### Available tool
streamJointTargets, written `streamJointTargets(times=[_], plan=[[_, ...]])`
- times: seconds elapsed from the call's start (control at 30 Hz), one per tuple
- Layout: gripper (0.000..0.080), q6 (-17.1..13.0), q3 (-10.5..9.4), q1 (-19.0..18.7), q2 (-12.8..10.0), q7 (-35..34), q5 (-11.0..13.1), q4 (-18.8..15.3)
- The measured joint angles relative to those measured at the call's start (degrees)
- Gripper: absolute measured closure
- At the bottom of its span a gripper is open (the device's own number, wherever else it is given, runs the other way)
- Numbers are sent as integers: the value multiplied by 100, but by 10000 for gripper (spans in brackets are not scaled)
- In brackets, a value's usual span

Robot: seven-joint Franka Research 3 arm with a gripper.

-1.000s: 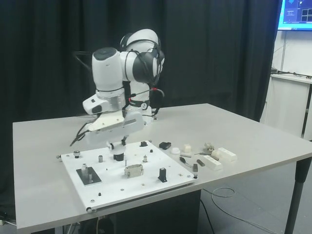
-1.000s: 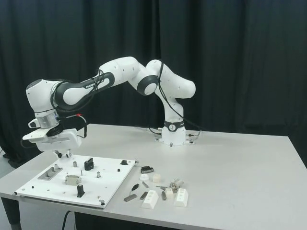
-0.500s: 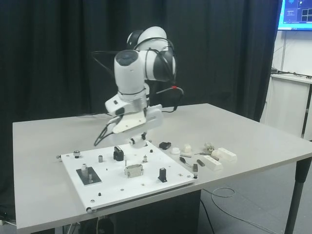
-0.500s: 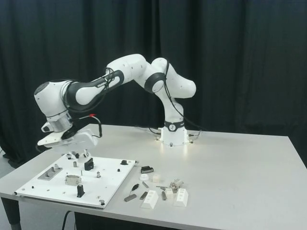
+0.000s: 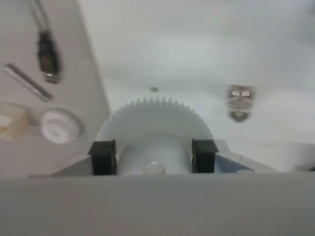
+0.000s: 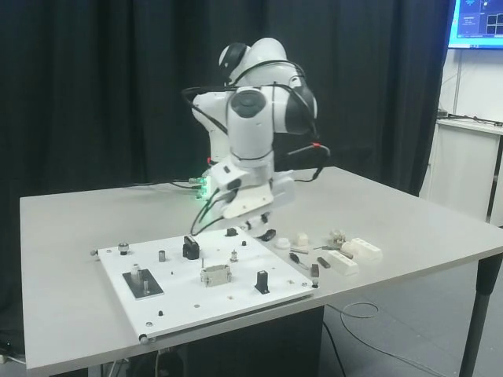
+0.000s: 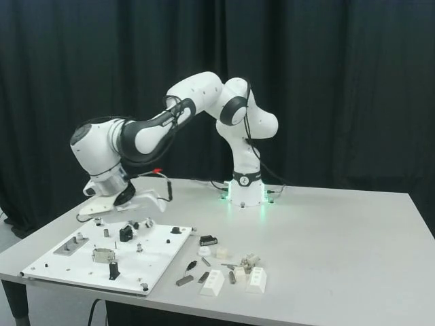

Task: Place large gear.

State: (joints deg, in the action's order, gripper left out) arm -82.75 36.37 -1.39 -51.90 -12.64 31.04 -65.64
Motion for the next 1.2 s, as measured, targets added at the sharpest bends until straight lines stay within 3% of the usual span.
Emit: streamJointTargets(times=[0.23,0.57,0.77,1.2], plan=[[473,-82,-48,-406,152,-332,-3,-320],[473,-466,-330,-925,446,-841,-197,-887],[473,-788,-714,-1098,720,-1199,-483,-1290],[473,-1726,-1776,-1207,1492,-2019,-1121,-2408]])
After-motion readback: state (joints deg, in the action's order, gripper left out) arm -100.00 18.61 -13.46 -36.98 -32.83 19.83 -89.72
